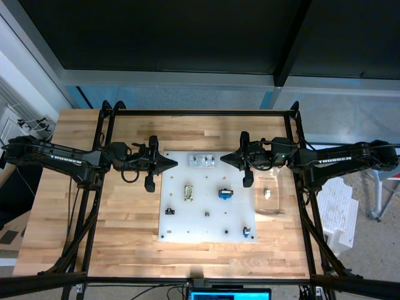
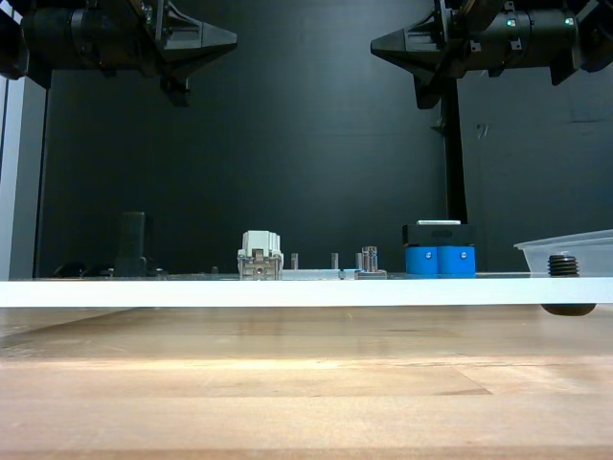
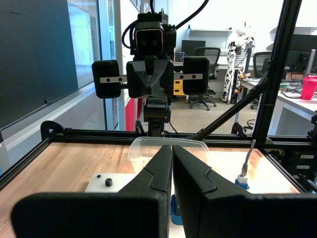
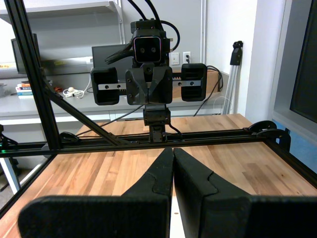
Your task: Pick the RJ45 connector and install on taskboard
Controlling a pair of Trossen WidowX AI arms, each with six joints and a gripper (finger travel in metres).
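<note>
In the left wrist view the connector (image 3: 242,175), a small clear plug, stands upright in the blue jack (image 3: 241,184), and its grey cable (image 3: 249,156) rises from it. The high view shows that jack (image 1: 248,232) at the white board's (image 1: 187,228) near right corner, but I cannot tell there what covers it. The clear tray (image 1: 278,209) holds only a pale white block (image 1: 267,194), with no cable on it. My left gripper (image 1: 175,164) hovers shut over the board's far left edge. My right gripper (image 1: 223,159) hovers shut over its far side, holding nothing.
Other fittings stand on the board: a blue part (image 1: 225,194) mid-board, a pale connector housing (image 1: 187,192) and a metal piece (image 1: 202,161) at the far edge. A black frame (image 1: 200,113) rings the wooden table. Both arms hang well above the board.
</note>
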